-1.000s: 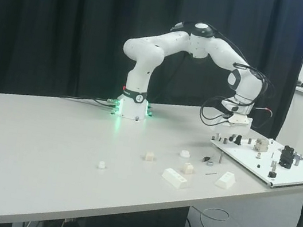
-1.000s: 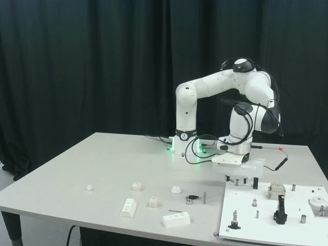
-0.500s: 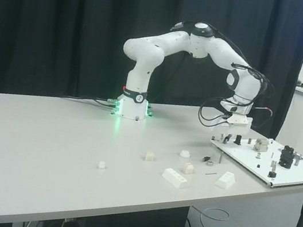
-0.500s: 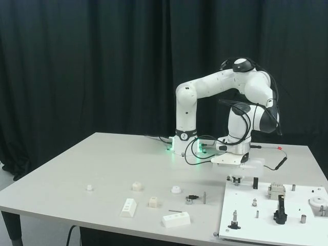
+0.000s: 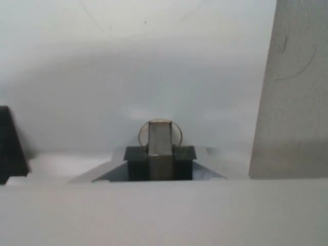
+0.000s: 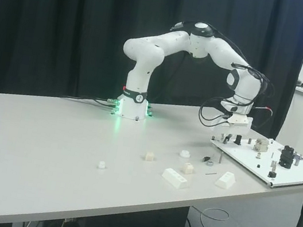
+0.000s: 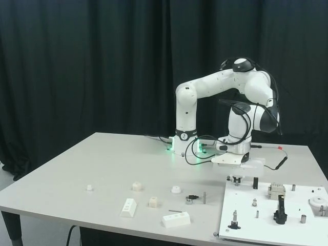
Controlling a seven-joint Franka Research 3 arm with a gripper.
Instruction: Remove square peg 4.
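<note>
arm (image 6: 169,41): white, rounded links
base (image 6: 131,107): green glow
cables (image 7: 233,110): black, looped above jaws
fingers (image 5: 136,163): black

From my station the arm (image 6: 198,45) reads as smooth, glossy white plastic shell, catching highlights along its upper links. The table (image 6: 47,143) under it looks like a matt grey laminate, smooth and even. On the table, the white board (image 7: 271,220) has a flat, low-sheen finish, and the square peg (image 5: 161,151) held over it looks like dull brushed metal between matt black finger pads (image 5: 136,161). Behind the table hangs a black curtain (image 7: 102,66), soft folded cloth.
</note>
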